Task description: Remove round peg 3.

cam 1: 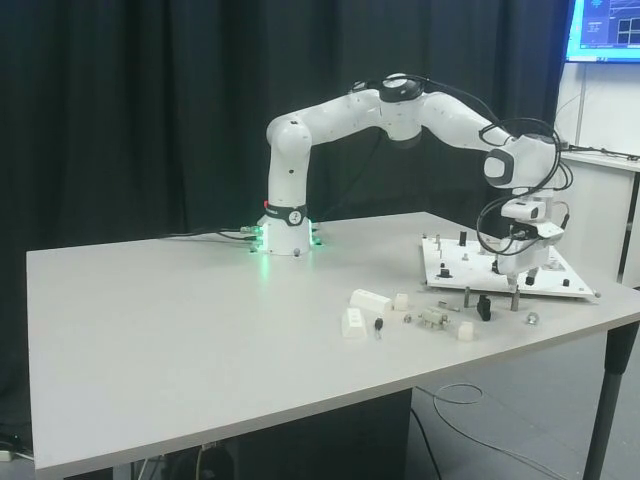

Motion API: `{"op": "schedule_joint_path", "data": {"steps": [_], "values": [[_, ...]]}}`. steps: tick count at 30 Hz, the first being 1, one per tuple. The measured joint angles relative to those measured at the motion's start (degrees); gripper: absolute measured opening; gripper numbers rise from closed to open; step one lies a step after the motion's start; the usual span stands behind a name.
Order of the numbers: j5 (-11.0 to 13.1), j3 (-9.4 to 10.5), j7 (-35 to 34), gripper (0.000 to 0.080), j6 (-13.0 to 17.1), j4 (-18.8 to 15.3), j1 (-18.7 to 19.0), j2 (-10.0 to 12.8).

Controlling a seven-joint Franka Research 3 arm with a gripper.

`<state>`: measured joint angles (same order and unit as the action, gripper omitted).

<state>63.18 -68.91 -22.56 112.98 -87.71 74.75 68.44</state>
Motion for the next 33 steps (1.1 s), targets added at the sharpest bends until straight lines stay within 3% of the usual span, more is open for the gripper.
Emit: {"op": "schedule_joint_path", "data": {"steps": [33], "values": [[0.0, -3.88, -0.1, 0.08, -6.7, 1.6, 1.0, -0.8]]}}
